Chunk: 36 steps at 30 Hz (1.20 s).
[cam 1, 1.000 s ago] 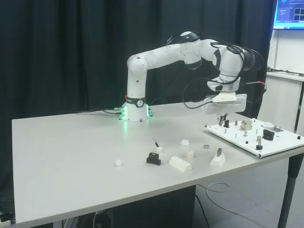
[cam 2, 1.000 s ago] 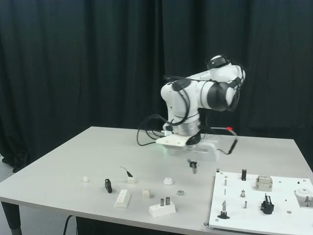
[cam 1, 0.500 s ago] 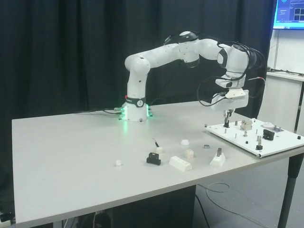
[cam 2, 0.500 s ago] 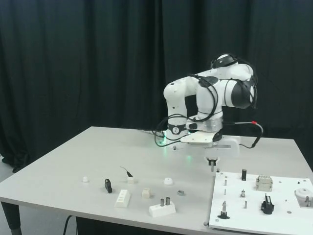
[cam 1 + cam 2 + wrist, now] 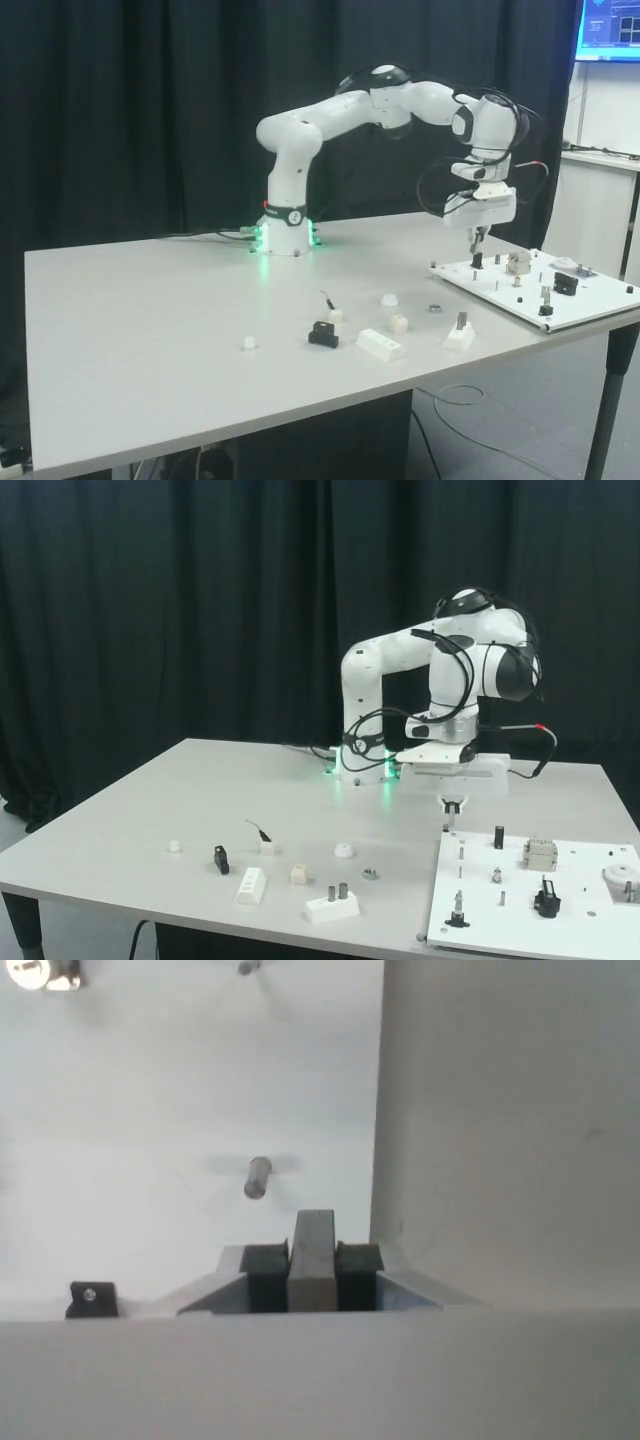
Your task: Insert square peg 4.
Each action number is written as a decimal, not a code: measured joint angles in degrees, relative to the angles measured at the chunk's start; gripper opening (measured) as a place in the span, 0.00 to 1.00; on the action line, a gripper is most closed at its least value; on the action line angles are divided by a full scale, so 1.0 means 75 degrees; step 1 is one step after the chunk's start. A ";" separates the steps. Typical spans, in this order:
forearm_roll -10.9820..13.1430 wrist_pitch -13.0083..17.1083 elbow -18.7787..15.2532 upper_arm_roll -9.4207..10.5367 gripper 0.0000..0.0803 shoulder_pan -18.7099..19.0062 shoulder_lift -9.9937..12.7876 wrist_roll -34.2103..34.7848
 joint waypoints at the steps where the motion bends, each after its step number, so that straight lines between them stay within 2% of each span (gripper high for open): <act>1: 0.0003 0.0086 -0.0099 -0.0001 0.12 0.0112 -0.0004 0.0006; 12: 0.0143 0.0970 -0.1143 0.0016 0.12 0.1228 -0.0053 0.0251; 20: 0.0438 0.1424 -0.1740 0.0122 0.12 0.1806 -0.0054 0.0293; 30: 0.0825 0.2019 -0.2152 0.0454 0.12 0.2230 -0.0056 0.0355; 36: 0.0924 0.2288 -0.2254 0.0668 0.12 0.2373 -0.0057 0.0417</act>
